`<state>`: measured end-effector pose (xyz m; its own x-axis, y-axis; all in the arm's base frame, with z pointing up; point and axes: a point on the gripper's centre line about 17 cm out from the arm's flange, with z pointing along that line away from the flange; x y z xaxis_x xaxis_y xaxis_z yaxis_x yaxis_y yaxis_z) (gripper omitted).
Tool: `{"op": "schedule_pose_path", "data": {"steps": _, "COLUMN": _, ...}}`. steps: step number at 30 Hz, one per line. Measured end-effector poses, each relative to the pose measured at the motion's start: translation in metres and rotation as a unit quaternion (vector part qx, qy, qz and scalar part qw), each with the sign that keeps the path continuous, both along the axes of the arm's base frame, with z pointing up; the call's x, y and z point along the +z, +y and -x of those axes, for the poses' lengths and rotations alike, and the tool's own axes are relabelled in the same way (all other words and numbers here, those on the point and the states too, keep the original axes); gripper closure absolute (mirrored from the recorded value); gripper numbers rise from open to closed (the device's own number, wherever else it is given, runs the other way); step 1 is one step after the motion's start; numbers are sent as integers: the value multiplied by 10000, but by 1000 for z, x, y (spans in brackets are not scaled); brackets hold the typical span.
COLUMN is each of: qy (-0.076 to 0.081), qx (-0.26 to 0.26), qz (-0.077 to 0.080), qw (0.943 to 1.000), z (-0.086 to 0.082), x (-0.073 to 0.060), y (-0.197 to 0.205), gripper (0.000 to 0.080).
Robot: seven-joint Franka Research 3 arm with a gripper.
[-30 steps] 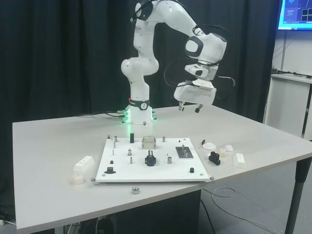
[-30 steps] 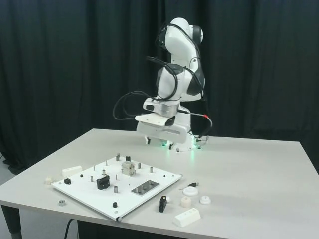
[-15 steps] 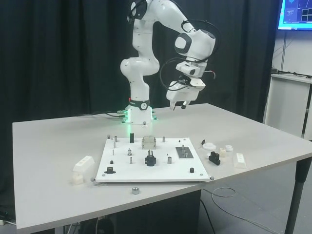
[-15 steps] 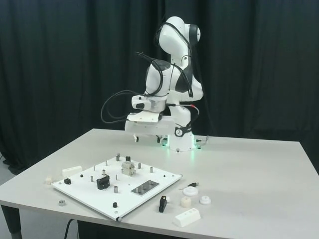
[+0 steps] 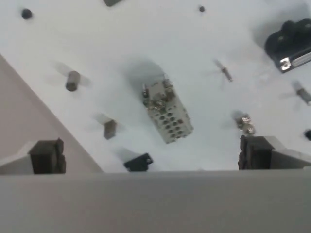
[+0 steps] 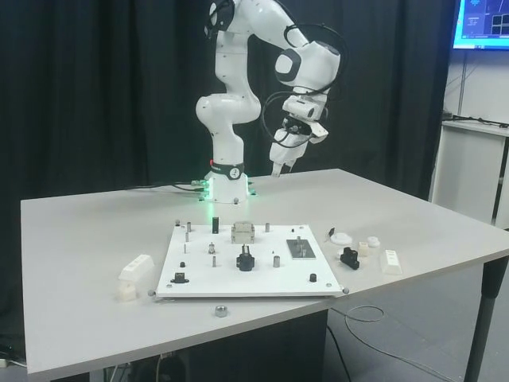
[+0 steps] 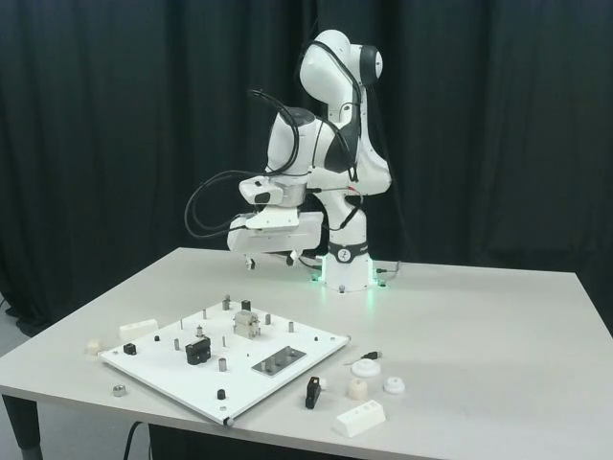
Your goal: Remove waterproof.
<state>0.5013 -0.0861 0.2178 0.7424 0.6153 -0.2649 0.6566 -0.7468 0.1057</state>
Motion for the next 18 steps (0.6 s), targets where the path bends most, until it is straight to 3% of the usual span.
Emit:
{"op": "schedule_pose_path", "data": {"steps": 10, "qy": -178, "qx": 535, "qz": 15, "qw": 9984, "z": -7, "x": -1, "y": -17, "gripper": 3}}
{"op": "schedule_pose_path", "data": {"steps": 18, "qy": -263, "qx": 1026, "qz": -72, "qw": 9943, "z": -3, "x": -11, "y": -30, "gripper": 3}}
